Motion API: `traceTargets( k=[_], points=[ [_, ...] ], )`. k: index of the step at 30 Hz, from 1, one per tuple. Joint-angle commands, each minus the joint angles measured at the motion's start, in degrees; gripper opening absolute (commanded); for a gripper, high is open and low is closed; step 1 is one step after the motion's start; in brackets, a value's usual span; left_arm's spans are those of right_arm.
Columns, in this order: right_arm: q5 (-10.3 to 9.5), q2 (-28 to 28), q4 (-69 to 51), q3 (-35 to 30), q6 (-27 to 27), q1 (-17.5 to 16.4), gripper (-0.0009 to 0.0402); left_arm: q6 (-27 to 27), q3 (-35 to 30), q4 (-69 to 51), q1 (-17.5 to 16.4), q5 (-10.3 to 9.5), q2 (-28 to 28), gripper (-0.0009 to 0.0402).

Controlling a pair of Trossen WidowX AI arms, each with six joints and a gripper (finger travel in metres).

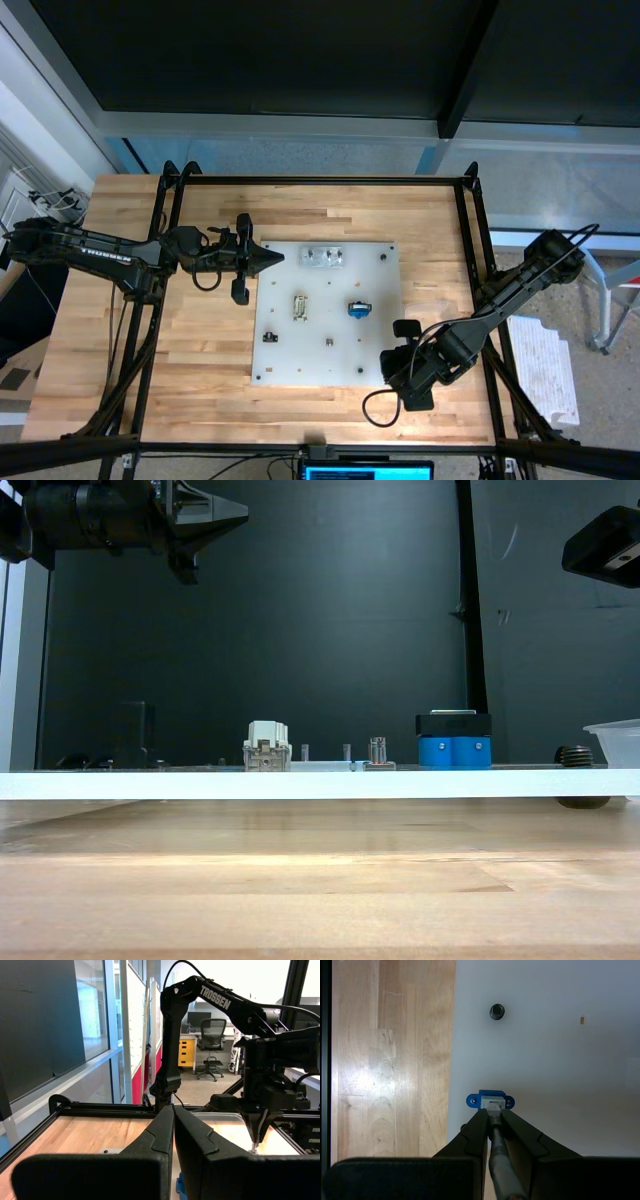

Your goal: Pick the RJ45 connector and install on taskboard

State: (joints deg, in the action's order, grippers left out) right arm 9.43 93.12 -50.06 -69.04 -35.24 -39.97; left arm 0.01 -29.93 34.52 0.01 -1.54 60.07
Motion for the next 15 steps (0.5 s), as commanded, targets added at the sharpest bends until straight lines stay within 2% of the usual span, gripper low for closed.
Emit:
traceTargets(
  k=[1,15],
  points=[
    [0.02,0.2,0.1,0.1,0.0,0.0,0.0002,0.0,0.0,0.0,0.0,0.0,0.0,0.0],
    [0.17,0.2,1.1,0.8,1.2,0.0,0.0002,0.0,0.0,0.0,0.0,0.0,0.0,0.0]
  ],
)
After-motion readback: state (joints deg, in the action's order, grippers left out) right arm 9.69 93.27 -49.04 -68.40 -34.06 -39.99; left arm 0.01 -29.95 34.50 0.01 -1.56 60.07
